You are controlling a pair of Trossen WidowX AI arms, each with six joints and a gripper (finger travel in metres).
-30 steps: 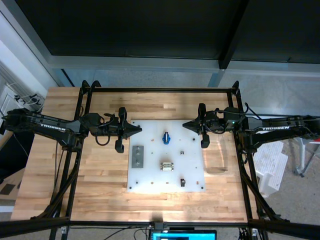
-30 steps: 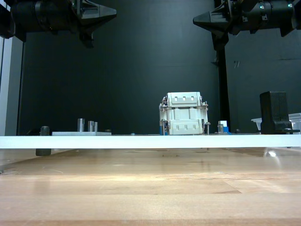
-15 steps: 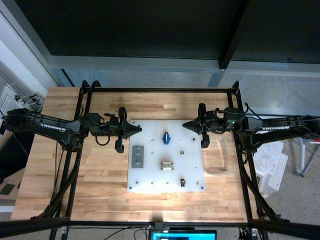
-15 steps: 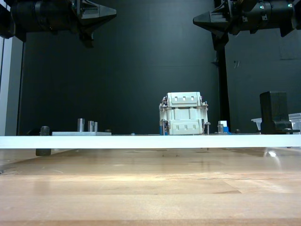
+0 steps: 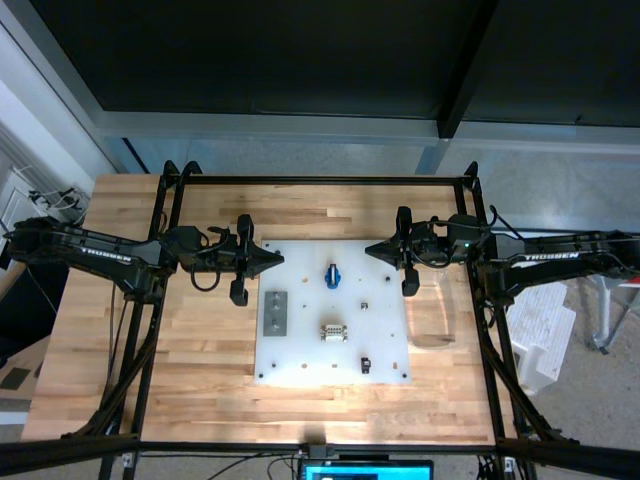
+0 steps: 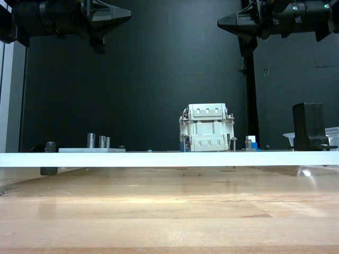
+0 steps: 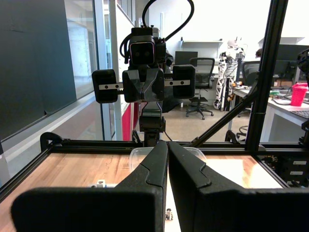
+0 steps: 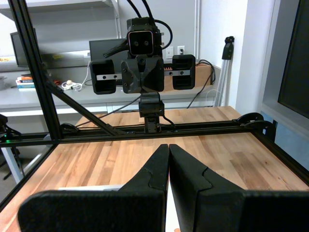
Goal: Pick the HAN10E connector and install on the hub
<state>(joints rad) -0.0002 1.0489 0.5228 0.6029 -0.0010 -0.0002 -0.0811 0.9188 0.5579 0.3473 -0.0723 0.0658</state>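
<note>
The light-grey HAN10E connector point(image 5: 334, 331) sits on the white board point(image 5: 300, 370), stacked squarely on top of the beige hub point(image 6: 206, 142). In the low view the connector point(image 6: 206, 112) forms the upper block of that stack. My left gripper point(image 5: 278, 256) hangs shut high over the board's far left corner, well apart from the stack. High over the far right corner my right gripper point(image 5: 370, 250) is shut too. Each wrist view shows touching fingertips, left point(image 7: 167, 145) and right point(image 8: 168, 147), with nothing between them.
A blue upright piece point(image 5: 333, 275), a grey metal block point(image 5: 274, 313) and a small black piece point(image 5: 366, 364) also stand on the board. A clear plastic container point(image 5: 435, 310) lies just off the board's right edge. A black frame rail runs along the table's far side.
</note>
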